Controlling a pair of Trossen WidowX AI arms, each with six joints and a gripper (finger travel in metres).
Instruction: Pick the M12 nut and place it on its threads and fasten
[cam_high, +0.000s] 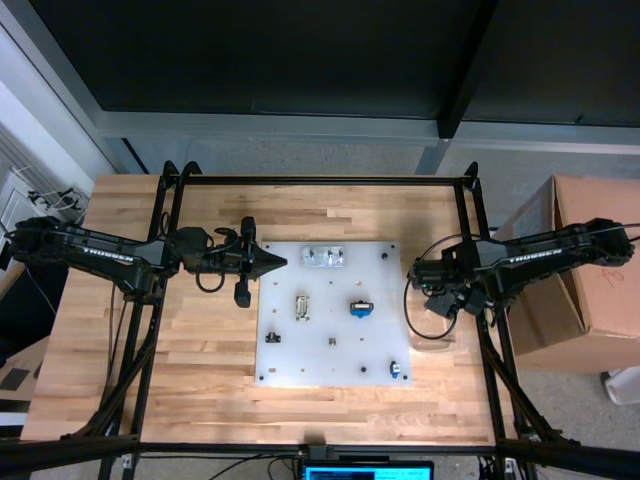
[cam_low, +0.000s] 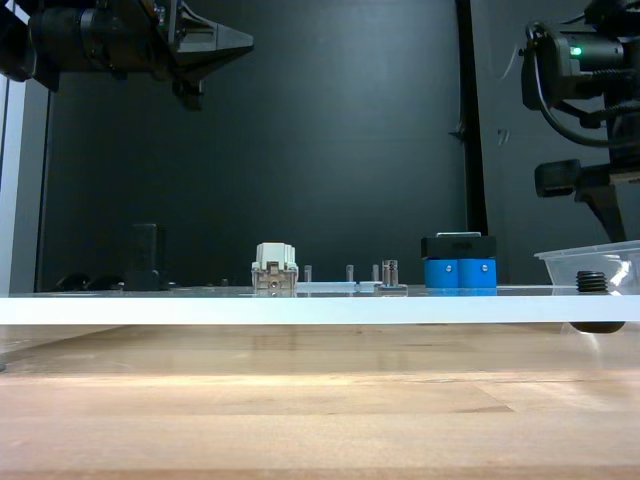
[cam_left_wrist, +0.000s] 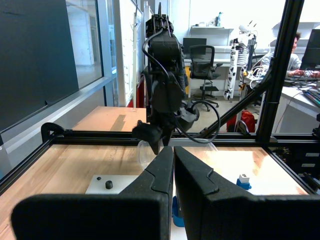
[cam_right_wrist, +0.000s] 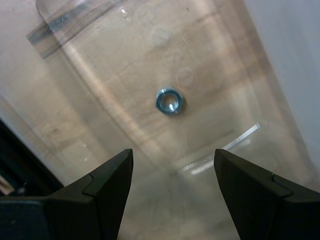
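right wrist view: seemingly the pick step, right tool (cam_right_wrist: 172, 155) spread above M12 nut (cam_right_wrist: 169, 101) lying free in clear tray (cam_right_wrist: 75, 35); next, lower and close; left tool (cam_high: 272, 262), pressed together, hovers by board (cam_high: 300, 368)

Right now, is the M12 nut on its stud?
Off: nut lies free in the clear tray under the open right hand; stud shows bare ribs; left hand, shut, hovers at the left edge of the board.

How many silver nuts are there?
1: the nut lies free in the clear tray, below the open right gripper. Left gripper, shut, hovers over the board's left edge. Others may be hidden.
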